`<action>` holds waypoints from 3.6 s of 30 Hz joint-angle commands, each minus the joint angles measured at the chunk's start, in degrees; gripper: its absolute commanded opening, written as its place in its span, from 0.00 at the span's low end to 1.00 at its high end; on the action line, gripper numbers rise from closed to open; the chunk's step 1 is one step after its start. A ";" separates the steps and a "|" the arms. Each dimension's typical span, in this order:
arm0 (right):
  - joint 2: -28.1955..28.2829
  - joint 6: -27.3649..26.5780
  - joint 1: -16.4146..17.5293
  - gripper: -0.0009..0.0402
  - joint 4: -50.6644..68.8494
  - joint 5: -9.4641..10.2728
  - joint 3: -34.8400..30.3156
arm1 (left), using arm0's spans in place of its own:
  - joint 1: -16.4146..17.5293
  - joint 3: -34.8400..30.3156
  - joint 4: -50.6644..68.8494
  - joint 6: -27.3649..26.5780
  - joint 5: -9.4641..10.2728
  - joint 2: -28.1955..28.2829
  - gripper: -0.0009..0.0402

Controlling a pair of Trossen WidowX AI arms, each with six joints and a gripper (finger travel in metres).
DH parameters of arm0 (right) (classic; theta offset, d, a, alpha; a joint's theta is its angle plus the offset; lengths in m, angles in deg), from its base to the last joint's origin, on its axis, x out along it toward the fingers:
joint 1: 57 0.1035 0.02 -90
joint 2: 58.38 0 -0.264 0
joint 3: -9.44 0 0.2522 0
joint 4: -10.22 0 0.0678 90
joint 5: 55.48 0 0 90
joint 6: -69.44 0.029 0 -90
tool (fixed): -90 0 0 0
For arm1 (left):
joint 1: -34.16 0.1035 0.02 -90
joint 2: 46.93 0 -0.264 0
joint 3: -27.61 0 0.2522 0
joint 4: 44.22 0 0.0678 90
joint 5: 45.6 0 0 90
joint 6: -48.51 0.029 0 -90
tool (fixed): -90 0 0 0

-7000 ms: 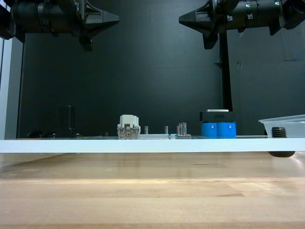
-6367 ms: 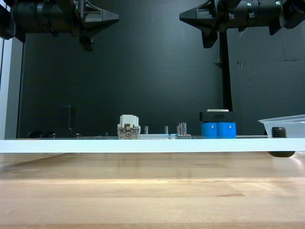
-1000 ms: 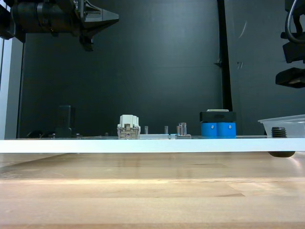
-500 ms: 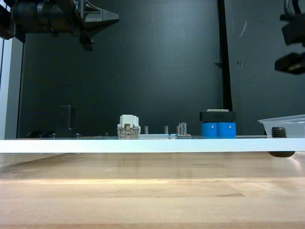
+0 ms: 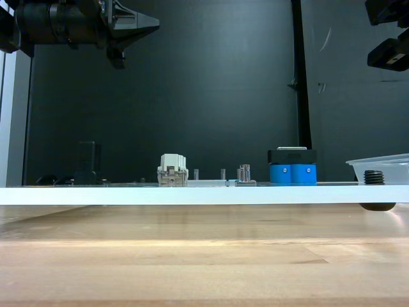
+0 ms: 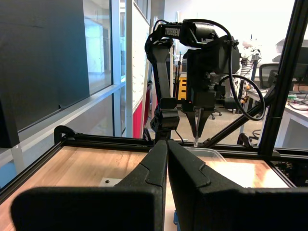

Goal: Pick the RJ45 connector and install on taskboard

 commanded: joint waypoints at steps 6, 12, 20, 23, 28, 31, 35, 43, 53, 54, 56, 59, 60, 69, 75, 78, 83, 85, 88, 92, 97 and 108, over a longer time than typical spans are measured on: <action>6.34 3.74 2.60 0.02 -0.87 -0.17 -3.52 | 0.00 -0.02 0.00 0.02 0.00 0.00 0.02; 12.09 7.04 5.07 0.02 -3.89 -0.61 -6.34 | 0.00 -0.02 0.00 0.02 0.00 0.02 0.02; 19.08 9.16 7.39 0.02 -7.39 -0.61 -9.79 | 0.00 -0.02 0.00 0.02 0.00 0.00 0.02; 21.20 10.23 8.28 0.02 -7.76 -0.68 -11.21 | 0.00 -0.02 0.00 0.00 0.00 0.00 0.02; 23.58 10.62 9.07 0.02 -10.03 -0.59 -12.00 | 0.00 -0.02 0.00 0.02 0.00 0.00 0.02; 24.83 10.67 9.27 0.02 -12.15 -0.48 -12.00 | 0.00 -0.02 0.00 0.00 0.00 0.00 0.02; 26.29 10.67 9.73 0.02 -13.75 -0.42 -12.00 | 0.02 -0.02 0.00 0.00 0.00 0.00 0.02; 29.05 10.43 10.10 0.02 -13.16 -0.68 -14.51 | 0.02 -0.02 0.00 0.00 0.00 0.00 0.02; 31.34 10.49 10.38 0.02 -13.79 -0.61 -16.04 | 0.00 -0.02 0.00 0.00 0.00 0.00 0.02; 31.43 10.49 10.38 0.02 -13.84 -0.61 -16.13 | 0.00 -0.02 0.00 0.02 0.00 0.00 0.02; 31.43 10.47 10.49 0.02 -14.14 -0.59 -16.13 | 0.00 -0.02 0.00 0.02 0.00 0.00 0.02; 31.43 10.47 10.62 0.02 -14.14 -0.61 -16.11 | 0.00 -0.02 0.00 0.02 0.00 0.00 0.02; 31.43 10.47 10.69 0.02 -14.10 -0.61 -16.11 | 0.00 -0.02 0.00 0.02 0.00 0.00 0.02; 32.76 10.34 11.08 0.02 -14.47 -0.57 -15.98 | 0.00 -0.02 0.00 0.02 0.00 0.00 0.02; 32.94 9.94 11.08 0.02 -14.97 -0.61 -16.00 | 0.00 -0.02 0.00 0.02 0.00 0.00 0.02; 32.94 9.94 11.08 0.02 -14.95 -0.61 -16.00 | 0.00 -0.02 0.00 0.02 0.00 0.00 0.02; 33.24 9.92 11.08 0.02 -14.93 -0.59 -16.00 | 0.00 -0.02 0.00 0.02 0.00 0.00 0.02; 33.29 9.92 11.08 0.02 -14.71 -0.59 -15.98 | 0.02 -0.02 0.00 0.02 0.00 0.02 0.02; 33.29 9.92 11.08 0.02 -14.64 -0.61 -15.98 | 0.02 -0.02 0.00 0.02 0.00 0.00 0.02; 33.29 9.99 11.08 0.02 -14.69 -0.68 -15.98 | 0.00 -0.02 0.00 0.02 0.00 0.02 0.02; 33.27 9.97 11.08 0.02 -14.67 -0.66 -16.00 | 0.00 -0.02 0.00 0.02 0.00 0.02 0.02; 32.89 9.99 11.08 0.02 -14.58 -0.63 -16.13 | 0.00 -0.02 0.00 0.02 0.00 0.00 0.02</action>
